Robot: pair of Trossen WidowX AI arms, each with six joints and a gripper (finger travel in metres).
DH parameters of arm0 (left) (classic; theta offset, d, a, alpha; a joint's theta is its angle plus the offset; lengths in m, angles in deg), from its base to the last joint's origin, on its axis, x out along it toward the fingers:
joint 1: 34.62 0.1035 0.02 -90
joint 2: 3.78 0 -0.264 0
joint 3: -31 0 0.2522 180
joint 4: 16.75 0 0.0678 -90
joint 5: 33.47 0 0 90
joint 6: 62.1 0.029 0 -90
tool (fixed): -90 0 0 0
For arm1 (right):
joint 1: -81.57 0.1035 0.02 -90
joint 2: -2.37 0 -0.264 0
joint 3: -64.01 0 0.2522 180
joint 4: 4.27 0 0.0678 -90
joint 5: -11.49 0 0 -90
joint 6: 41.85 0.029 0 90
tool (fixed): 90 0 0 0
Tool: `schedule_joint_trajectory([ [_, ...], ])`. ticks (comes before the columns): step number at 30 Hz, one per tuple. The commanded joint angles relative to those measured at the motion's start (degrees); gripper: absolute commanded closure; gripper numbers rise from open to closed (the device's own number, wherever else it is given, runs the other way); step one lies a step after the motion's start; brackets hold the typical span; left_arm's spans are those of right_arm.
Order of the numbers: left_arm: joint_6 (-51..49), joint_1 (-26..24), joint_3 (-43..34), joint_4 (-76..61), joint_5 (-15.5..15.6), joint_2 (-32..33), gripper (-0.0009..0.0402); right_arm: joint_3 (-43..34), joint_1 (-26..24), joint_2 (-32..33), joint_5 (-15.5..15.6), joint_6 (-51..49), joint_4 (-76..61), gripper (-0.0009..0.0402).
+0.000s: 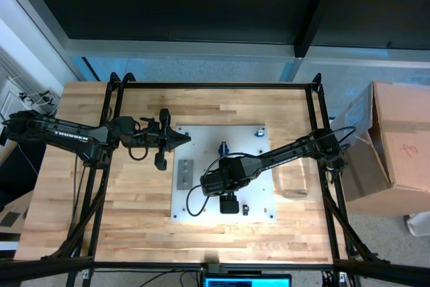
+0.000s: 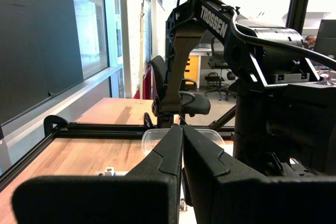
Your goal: Remove the HAN10E connector from the taskboard and place in the container
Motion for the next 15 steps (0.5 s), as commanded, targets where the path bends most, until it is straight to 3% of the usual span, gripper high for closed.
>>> schedule_joint_trajectory([
  [1, 0.0, 0.0, 0.0, 0.0, 0.0, 0.0, 0.0393, 0.1, -0.1, 0.0, -0.2, -0.1, 0.0, 0.0209],
  [9, 0.0, 0.0, 0.0, 0.0, 0.0, 0.0, 0.0393, 0.1, -0.1, -0.9, -0.2, -0.7, 0.0, 0.0339],
  [15, 0.0, 0.0, 0.0, 0.0, 0.0, 0.0, 0.0393, 0.1, -0.1, -2.2, -0.2, -1.0, 0.0, 0.0394],
])
